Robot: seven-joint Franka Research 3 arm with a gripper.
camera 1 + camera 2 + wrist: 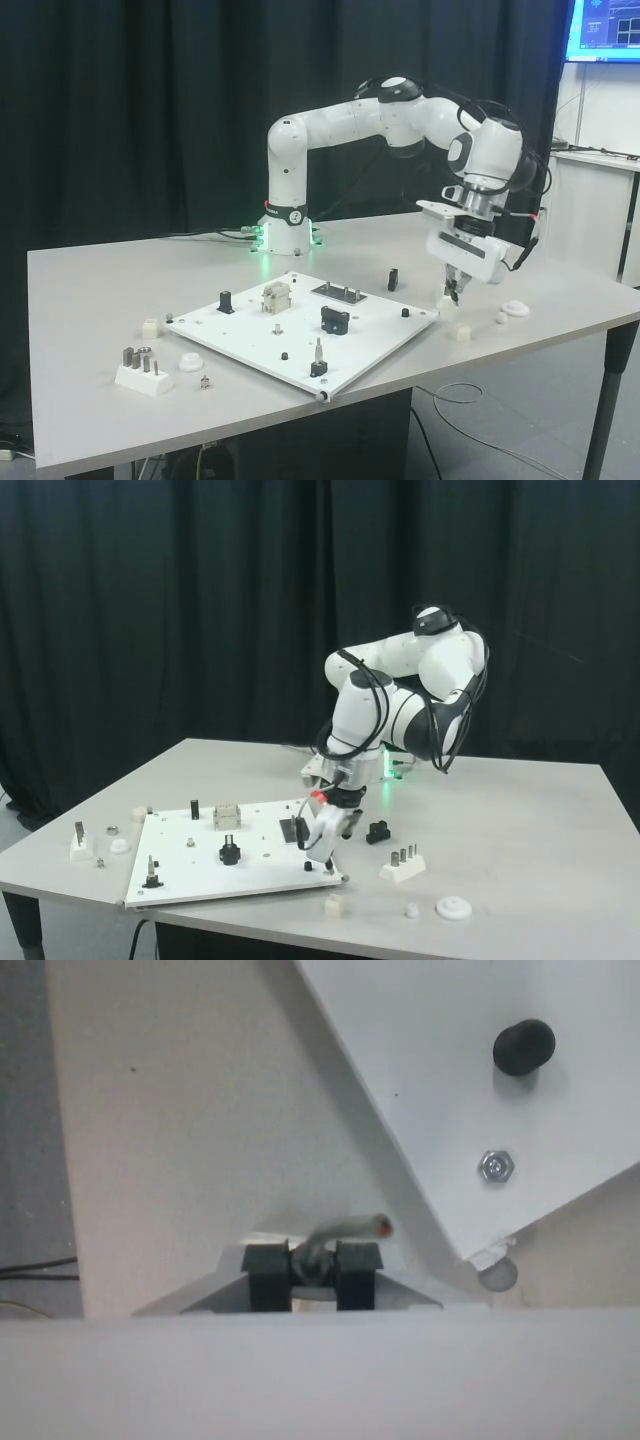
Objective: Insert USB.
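Observation:
My gripper [312,1278] is shut on a small grey USB plug [320,1260], whose short cable stub [352,1227] sticks out past the black fingertips [265,1275]. In the first room view the gripper [452,293] hangs low over the grey table, just off the right corner of the white board [300,345]. From the second room view the gripper [323,856] is at the board's [200,875] near right corner. A black block [333,320] and a grey plate [338,292] stand on the board; which one holds the USB socket I cannot tell.
A black peg [523,1047] and a nut [496,1166] sit by the board corner close to the gripper. A small white cube [461,332], a white ring [515,308] and a black piece [393,277] lie near it. A white pin holder [143,375] stands left of the board.

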